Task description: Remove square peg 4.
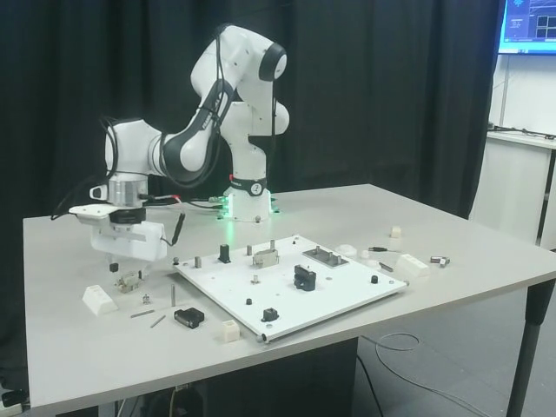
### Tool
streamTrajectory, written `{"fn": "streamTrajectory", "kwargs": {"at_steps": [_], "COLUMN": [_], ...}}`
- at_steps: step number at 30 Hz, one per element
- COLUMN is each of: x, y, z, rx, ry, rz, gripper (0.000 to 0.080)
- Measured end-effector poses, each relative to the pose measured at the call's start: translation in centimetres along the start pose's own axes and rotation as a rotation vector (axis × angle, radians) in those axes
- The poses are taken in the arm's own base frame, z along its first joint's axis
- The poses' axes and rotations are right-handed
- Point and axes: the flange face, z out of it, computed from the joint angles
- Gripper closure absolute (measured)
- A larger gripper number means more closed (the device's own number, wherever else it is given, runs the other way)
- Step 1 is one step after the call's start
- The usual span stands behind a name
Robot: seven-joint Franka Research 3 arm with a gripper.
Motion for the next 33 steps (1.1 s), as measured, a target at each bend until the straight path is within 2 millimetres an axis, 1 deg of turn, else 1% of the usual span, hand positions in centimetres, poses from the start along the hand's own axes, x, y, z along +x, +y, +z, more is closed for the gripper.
{"fn": "streamTrajectory", "kwargs": {"at_steps": [6, 13, 33], "x": [0.1, 0.3, 0.6], "y": [-0.2, -0.3, -0.7], "z": [-1.5, -2.6, -3.8], "rx": [0.013, 0.021, 0.029], "ry": [-0.020, -0.033, -0.022], "rz": [0.002, 0.003, -0.013], "gripper": [0.0003, 0.0003, 0.0003]}}
